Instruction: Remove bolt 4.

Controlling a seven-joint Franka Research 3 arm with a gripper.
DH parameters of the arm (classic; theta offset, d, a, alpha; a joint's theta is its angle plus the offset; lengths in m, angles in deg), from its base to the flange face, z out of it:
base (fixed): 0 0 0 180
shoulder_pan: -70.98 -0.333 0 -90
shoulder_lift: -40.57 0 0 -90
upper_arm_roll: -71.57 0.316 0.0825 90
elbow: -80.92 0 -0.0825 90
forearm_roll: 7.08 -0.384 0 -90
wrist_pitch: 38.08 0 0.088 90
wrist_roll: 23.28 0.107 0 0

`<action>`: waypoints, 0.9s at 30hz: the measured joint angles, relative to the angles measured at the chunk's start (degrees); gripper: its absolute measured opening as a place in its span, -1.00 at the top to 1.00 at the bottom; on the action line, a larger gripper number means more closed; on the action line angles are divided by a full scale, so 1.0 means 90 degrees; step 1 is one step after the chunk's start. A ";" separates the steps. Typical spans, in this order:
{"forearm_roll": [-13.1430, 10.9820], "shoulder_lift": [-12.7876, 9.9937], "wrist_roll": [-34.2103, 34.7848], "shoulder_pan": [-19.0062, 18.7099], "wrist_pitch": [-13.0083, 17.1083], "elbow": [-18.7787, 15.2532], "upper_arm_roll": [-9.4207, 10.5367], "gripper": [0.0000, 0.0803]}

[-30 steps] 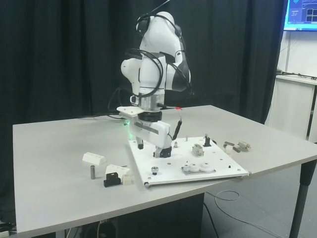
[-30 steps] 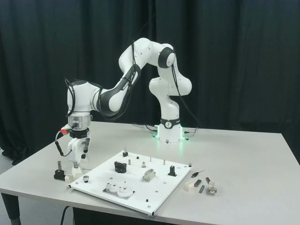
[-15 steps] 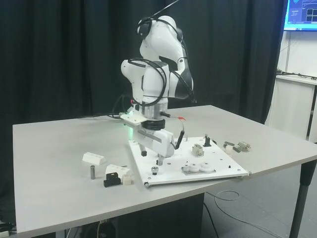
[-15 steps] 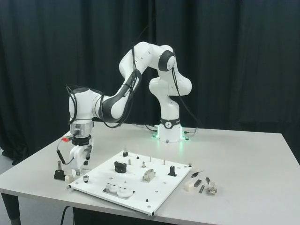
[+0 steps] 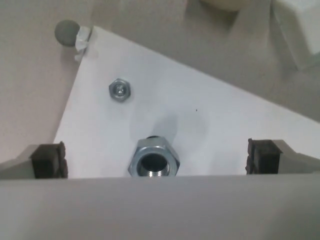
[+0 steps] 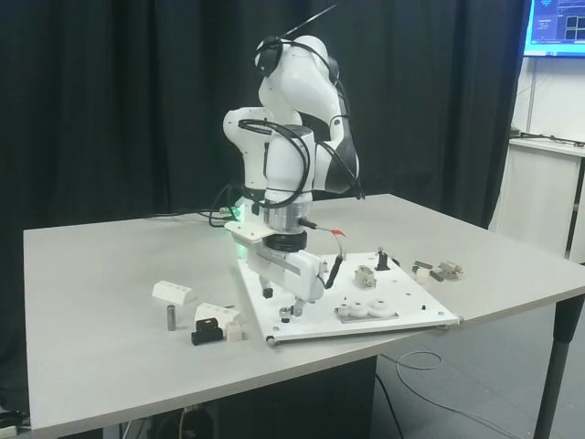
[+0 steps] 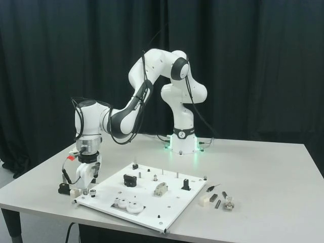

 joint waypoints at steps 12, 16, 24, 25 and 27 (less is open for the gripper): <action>0.0000 -0.0101 -0.0018 0.0001 0.0003 0.0000 0.0047 -0.99; 0.0000 -0.0138 -0.0022 0.0001 0.0003 -0.0001 0.0053 -0.99; 0.0000 -0.0189 -0.0057 0.0011 0.0020 -0.0002 0.0055 -0.99; 0.0000 -0.0196 -0.0071 0.0014 0.0029 -0.0002 0.0056 -0.99; 0.0000 -0.0208 -0.0096 0.0020 0.0053 -0.0002 0.0060 -0.99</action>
